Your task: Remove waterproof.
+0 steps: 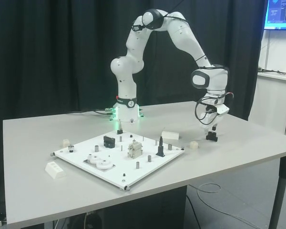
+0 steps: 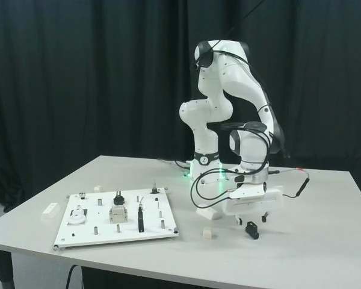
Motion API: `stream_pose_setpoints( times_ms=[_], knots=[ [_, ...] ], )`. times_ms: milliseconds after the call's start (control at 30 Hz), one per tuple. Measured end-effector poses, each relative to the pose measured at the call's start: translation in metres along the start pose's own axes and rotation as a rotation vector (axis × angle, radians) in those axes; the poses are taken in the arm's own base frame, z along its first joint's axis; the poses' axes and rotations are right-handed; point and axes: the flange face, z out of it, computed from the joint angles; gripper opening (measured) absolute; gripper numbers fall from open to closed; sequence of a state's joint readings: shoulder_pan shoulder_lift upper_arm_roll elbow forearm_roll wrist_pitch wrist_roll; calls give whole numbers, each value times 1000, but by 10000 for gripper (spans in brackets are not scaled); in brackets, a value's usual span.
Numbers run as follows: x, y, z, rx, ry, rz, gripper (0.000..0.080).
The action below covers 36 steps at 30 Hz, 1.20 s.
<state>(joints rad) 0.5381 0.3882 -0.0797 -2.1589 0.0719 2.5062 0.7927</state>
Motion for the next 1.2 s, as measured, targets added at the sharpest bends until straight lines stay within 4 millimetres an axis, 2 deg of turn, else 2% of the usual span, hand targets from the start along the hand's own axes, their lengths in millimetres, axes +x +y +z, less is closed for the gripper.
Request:
stream_pose_setpoints(
  times_ms=[167,200,767,1200],
  knots=[
    [4,-7,-11,-10,-13,4,482],
    [5,-9,-13,-13,-17,6,784],
    [14,-25,-45,-42,-52,20,800],
    [27,-20,-61,-47,-38,40,800]
  ],
)
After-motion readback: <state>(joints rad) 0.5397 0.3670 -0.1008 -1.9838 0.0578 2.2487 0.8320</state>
